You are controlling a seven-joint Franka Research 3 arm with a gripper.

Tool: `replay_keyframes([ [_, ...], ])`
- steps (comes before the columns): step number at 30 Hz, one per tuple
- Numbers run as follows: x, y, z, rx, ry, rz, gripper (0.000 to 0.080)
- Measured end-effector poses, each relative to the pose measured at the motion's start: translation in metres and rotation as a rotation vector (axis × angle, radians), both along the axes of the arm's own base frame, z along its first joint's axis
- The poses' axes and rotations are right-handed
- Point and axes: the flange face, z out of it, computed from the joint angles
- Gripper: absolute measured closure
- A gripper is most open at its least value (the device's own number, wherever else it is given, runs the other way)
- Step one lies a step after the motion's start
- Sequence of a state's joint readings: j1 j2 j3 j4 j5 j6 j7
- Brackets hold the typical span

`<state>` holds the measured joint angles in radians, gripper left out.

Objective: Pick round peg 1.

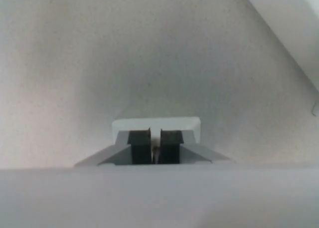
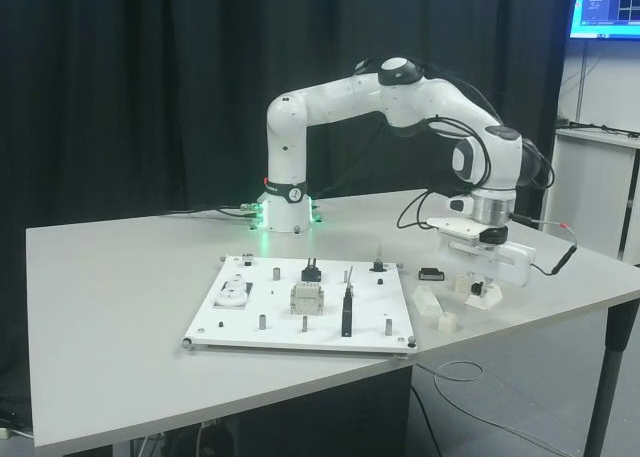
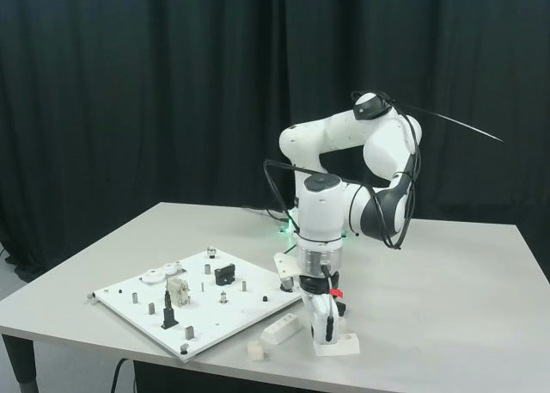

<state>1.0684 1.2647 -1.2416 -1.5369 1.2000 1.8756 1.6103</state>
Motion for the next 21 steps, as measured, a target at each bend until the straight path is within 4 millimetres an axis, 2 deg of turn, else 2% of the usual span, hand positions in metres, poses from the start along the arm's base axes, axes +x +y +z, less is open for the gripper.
replay_keyframes([
  [6,-0.001,-0.001,0.012,-0.011,-0.011,-0.002,0.0766],
  [21,-0.003,-0.009,0.057,-0.028,-0.023,-0.019,0.0768],
])
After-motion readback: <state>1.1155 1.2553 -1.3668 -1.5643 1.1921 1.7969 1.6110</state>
